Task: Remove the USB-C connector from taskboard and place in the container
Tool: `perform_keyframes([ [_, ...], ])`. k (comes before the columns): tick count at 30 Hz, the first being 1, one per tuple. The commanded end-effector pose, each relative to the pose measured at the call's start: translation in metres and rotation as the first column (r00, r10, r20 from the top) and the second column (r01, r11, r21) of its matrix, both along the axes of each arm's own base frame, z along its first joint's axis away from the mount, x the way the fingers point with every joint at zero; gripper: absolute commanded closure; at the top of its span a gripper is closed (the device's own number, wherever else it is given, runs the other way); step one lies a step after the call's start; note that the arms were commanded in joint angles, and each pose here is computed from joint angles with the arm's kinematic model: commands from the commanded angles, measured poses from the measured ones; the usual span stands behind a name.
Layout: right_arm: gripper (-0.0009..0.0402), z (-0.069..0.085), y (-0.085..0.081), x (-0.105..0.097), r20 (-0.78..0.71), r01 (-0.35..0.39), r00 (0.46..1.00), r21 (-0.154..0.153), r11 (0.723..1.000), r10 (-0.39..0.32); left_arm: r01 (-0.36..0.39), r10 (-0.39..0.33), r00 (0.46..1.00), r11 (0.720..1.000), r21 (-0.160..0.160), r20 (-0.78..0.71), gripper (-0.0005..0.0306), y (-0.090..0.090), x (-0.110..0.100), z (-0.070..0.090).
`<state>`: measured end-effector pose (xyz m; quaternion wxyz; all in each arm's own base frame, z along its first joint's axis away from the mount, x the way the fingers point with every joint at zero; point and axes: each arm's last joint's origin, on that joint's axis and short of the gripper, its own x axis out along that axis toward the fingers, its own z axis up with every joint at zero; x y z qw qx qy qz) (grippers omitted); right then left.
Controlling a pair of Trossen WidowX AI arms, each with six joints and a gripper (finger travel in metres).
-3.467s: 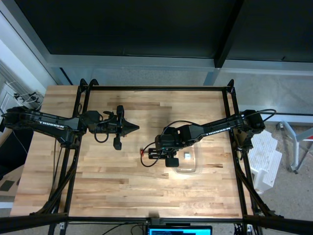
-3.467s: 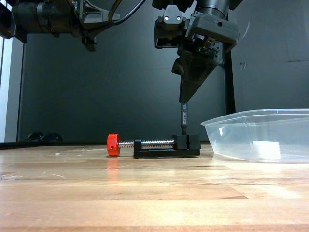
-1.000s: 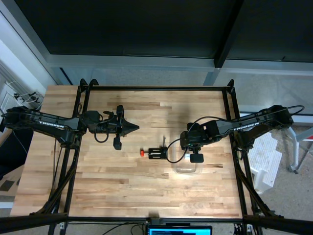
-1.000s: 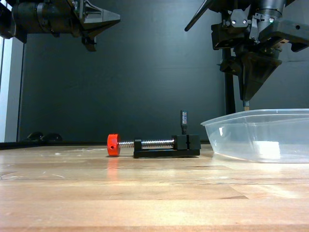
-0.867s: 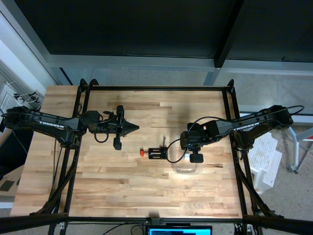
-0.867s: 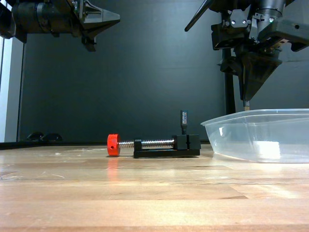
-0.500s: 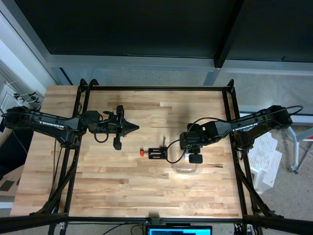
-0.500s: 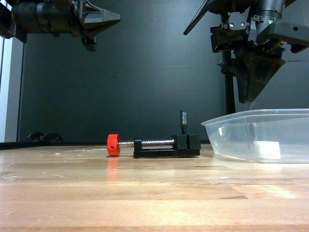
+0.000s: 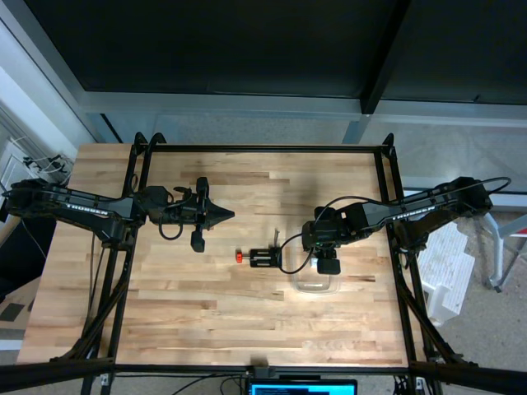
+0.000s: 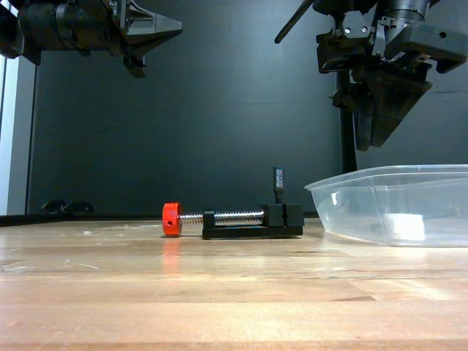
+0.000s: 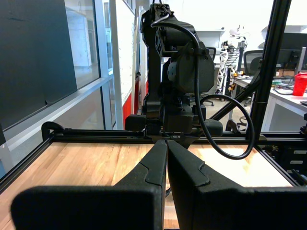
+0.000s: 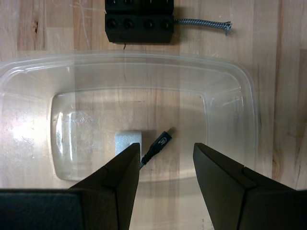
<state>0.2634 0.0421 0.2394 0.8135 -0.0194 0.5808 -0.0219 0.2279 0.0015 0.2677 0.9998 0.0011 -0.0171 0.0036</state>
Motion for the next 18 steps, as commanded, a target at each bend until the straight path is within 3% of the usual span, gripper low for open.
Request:
perform_keyframes([
  [1, 0.0246, 0.005, 0.0, -0.002, 0.025, 0.004, 1.0, 0.009, 1.0, -0.005, 0.0, 0.0, 1.0, 1.0, 0.0, 0.0, 0.03, 0.0, 0.0, 0.0],
  [6, 0.0267, 0.031, -0.003, -0.011, 0.202, 0.012, 0.979, 0.042, 0.999, -0.021, 0.0, 0.0, 1.0, 1.0, 0.0, 0.0, 0.03, 0.0, 0.0, 0.0],
  [11, 0.0299, 0.054, -0.005, -0.017, 0.418, -0.025, 0.909, 0.06, 0.998, -0.003, 0.0, 0.0, 1.0, 1.0, 0.0, 0.0, 0.03, 0.0, 0.0, 0.0],
  [18, 0.0364, 0.058, -0.016, -0.016, 0.638, -0.087, 0.77, 0.073, 0.994, 0.021, 0.0, 0.0, 1.0, 1.0, 0.0, 0.0, 0.03, 0.0, 0.0, 0.0],
])
